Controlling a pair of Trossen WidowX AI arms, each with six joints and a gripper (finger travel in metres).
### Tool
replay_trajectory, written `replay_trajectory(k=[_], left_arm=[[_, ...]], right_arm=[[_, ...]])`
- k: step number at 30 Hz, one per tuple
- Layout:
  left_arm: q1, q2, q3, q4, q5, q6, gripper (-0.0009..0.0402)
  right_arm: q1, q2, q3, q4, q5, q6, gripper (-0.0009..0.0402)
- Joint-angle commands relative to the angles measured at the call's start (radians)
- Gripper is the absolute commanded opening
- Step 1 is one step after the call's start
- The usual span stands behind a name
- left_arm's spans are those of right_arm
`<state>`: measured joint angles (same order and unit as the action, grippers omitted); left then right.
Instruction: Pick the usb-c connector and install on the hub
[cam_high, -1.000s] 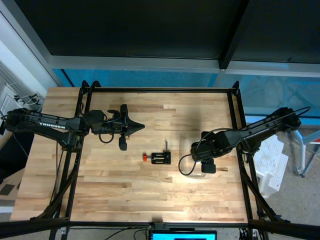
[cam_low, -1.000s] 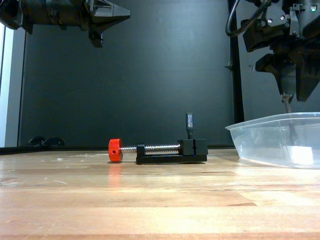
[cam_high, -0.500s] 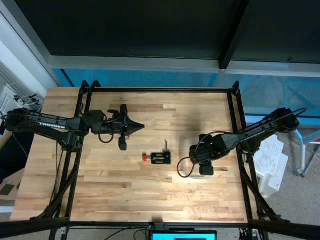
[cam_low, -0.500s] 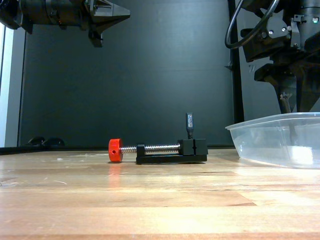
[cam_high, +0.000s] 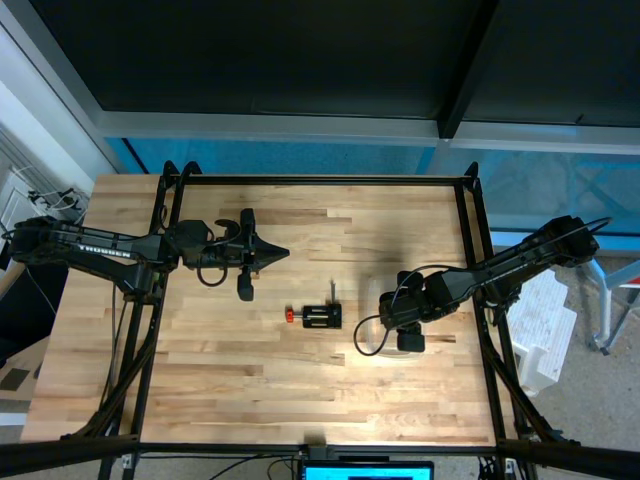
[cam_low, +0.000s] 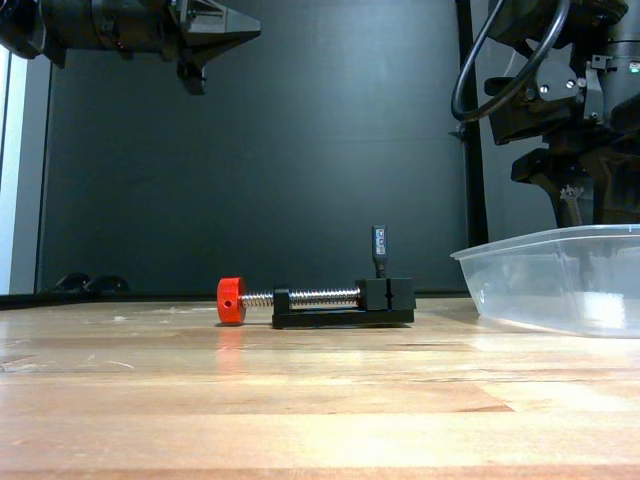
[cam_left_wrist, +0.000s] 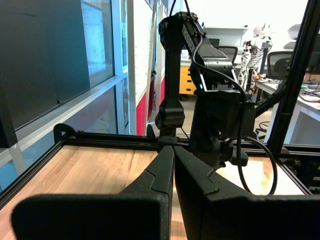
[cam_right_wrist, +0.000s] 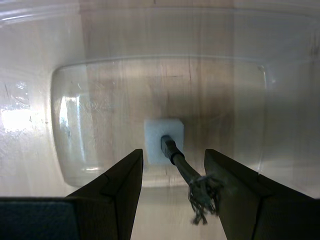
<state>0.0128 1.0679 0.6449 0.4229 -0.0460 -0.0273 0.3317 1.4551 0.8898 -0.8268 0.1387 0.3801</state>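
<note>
**Workcell surroundings: wood-top table in a framed, glazed laboratory bay**

The table (cam_high: 300, 390) has a light wood-strip top. A black metal frame (cam_high: 320, 181) bounds its far, left and right edges. Beyond the far edge runs a blue strip (cam_high: 300, 157), then a grey beam (cam_high: 270, 125) below a dark panel (cam_high: 250, 50). In the low view, a dark surface fills the area behind the table. Off the right edge lie speckled grey floor (cam_high: 590, 400) and a white stack (cam_high: 545, 330). A lit screen (cam_high: 367, 471) sits at the near edge. The left wrist view shows tall windows (cam_left_wrist: 100, 45) and a bright room containing an office chair (cam_left_wrist: 280, 62) and an orange cabinet (cam_left_wrist: 186, 80).
</note>
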Motion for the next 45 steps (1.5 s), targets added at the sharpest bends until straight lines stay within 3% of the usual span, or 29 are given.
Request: replay_trajectory(k=[1, 26, 45], left_arm=[[0.000, 0.000, 0.000, 0.000, 0.000, 0.000, 0.0000], [0.000, 0.000, 0.000, 0.000, 0.000, 0.000, 0.0000], [0.000, 0.000, 0.000, 0.000, 0.000, 0.000, 0.0000]], right_arm=[[0.000, 0.023, -0.001, 0.012, 0.000, -0.002, 0.0169], [0.000, 0.039, -0.006, 0.037, 0.000, 0.001, 0.0166], [0.000, 0.039, -0.006, 0.039, -0.003, 0.000, 0.0057]])
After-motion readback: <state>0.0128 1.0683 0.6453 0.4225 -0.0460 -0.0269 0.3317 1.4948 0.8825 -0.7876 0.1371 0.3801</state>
